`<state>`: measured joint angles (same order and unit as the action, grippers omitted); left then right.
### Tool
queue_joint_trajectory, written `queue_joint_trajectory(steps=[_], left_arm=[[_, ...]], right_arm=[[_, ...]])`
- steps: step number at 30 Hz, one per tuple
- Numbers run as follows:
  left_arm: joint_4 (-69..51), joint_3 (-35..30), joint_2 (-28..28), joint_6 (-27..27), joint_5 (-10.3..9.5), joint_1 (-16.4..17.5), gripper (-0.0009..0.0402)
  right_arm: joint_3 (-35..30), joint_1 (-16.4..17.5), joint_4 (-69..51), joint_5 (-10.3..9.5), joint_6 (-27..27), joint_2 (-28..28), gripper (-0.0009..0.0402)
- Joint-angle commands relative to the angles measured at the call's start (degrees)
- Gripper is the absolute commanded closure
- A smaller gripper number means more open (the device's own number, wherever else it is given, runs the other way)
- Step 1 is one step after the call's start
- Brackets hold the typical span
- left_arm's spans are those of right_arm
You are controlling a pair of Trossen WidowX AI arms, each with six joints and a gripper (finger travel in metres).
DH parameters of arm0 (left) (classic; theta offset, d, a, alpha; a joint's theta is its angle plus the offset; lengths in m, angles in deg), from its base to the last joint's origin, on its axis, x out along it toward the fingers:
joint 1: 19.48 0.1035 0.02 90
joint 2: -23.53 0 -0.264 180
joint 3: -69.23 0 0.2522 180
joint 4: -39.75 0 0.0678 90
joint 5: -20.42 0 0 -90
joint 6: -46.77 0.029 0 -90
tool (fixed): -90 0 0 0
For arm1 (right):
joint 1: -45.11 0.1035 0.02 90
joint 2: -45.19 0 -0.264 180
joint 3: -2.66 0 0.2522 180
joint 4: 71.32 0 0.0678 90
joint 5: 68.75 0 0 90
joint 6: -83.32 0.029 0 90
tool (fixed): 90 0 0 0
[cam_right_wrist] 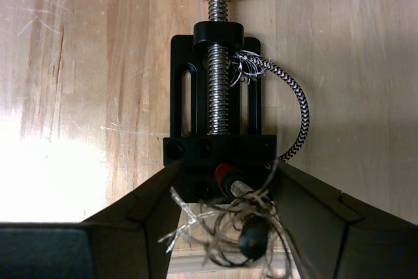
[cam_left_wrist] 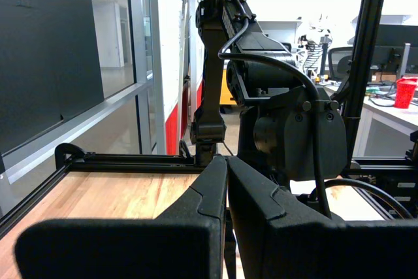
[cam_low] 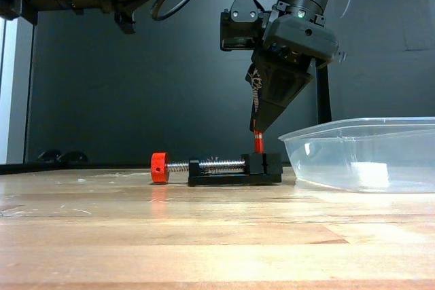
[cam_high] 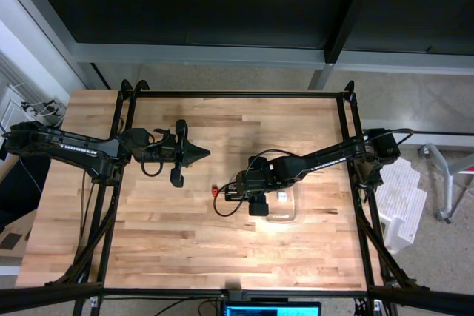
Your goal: Remove the RCA connector from the receptacle and place in the container
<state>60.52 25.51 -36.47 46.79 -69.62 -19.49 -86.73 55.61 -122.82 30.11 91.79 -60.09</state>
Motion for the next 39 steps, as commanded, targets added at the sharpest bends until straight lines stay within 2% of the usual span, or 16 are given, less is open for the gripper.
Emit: queue_joint_trajectory(steps=[1,12,33,39], left_arm=[[0.0,0.0,0.0,0.0,0.00,0.0,0.0393],[0.0,0.0,0.0,0.0,0.00,0.0,0.0393],[0.0,0.0,0.0,0.0,0.00,0.0,0.0393],[0.0,0.0,0.0,0.0,0.00,0.0,0.0393]], right_arm=[[0.1,0.0,0.0,0.02,0.0,0.1,0.0234],[0.2,0.0,0.6,0.02,0.0,-0.2,0.0297],[0.2,-0.1,0.9,0.11,-0.6,-0.2,0.0392],[0.2,-0.1,0.9,0.17,-0.6,-0.2,0.0392]])
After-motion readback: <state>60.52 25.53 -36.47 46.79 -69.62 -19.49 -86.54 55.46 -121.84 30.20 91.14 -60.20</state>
